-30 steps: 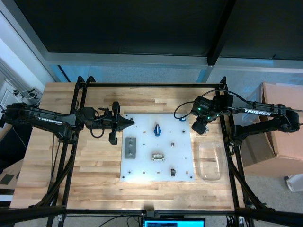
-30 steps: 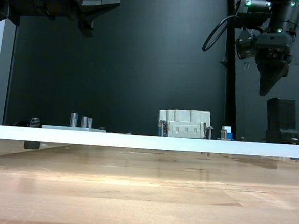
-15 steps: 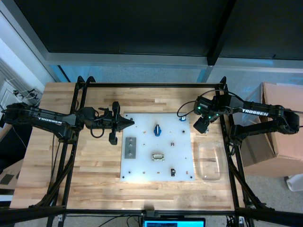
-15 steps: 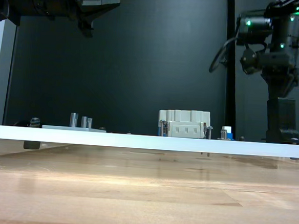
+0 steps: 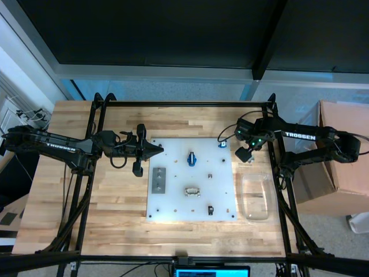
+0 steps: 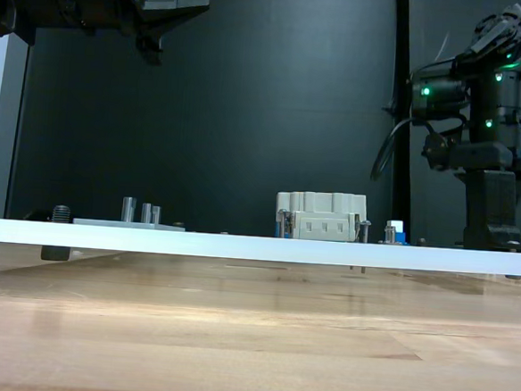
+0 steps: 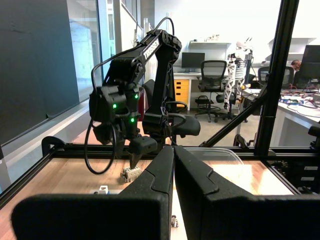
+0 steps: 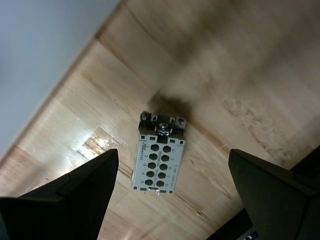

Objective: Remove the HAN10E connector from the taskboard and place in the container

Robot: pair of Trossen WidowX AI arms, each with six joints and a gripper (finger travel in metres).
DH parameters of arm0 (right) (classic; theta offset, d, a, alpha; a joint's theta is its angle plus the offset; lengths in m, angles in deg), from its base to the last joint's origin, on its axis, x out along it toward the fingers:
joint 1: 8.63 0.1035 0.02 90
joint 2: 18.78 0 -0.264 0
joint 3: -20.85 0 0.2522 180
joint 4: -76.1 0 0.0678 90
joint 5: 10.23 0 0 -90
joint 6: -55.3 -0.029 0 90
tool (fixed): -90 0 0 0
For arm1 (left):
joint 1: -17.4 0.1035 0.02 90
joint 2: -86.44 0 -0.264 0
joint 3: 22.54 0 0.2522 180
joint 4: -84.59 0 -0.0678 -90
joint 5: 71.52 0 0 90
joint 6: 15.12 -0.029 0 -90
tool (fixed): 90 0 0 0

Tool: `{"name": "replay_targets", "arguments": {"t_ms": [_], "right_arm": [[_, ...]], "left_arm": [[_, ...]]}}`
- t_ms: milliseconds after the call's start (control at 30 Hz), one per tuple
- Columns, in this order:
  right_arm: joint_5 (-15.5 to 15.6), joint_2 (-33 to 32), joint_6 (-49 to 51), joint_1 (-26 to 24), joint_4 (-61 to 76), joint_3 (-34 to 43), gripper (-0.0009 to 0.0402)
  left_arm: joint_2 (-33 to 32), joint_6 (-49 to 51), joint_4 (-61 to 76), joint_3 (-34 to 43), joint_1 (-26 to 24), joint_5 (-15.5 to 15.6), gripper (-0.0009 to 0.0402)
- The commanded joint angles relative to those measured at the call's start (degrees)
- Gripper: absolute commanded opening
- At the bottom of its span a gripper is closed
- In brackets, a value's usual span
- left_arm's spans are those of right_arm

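The right claw (image 5: 243, 154) is released, its fingers (image 8: 70, 205) spread wide on both sides of the small grey ten-hole HAN10E connector (image 8: 158, 152), probably to straddle it for a grasp. The connector lies free and flat on the wooden desk (image 5: 104, 190), out of its seat, just beside the white taskboard (image 5: 173, 173) and near the clear plastic container (image 5: 256, 199), but not inside it. The left claw (image 5: 154, 149) is clenched on nothing and hovers over the board's left edge, seemingly kept aside. Both arms read "TROSSEN".
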Motion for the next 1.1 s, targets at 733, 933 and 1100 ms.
{"name": "replay_targets", "arguments": {"t_ms": [733,933,1100], "right_arm": [[4.0,-2.4,-2.9,0.6,-7.3,-6.6,0.009],[4.0,-0.8,-3.0,1.3,-5.3,-5.6,0.0023],[3.7,1.9,-4.7,3.3,0.1,-1.2,0.0008]], "left_arm": [[0.0,0.0,0.0,0.0,0.0,0.0,0.0],[0.0,0.0,0.0,0.0,0.0,0.0,0.0],[0.0,0.0,0.0,0.0,0.0,0.0,0.0]]}}
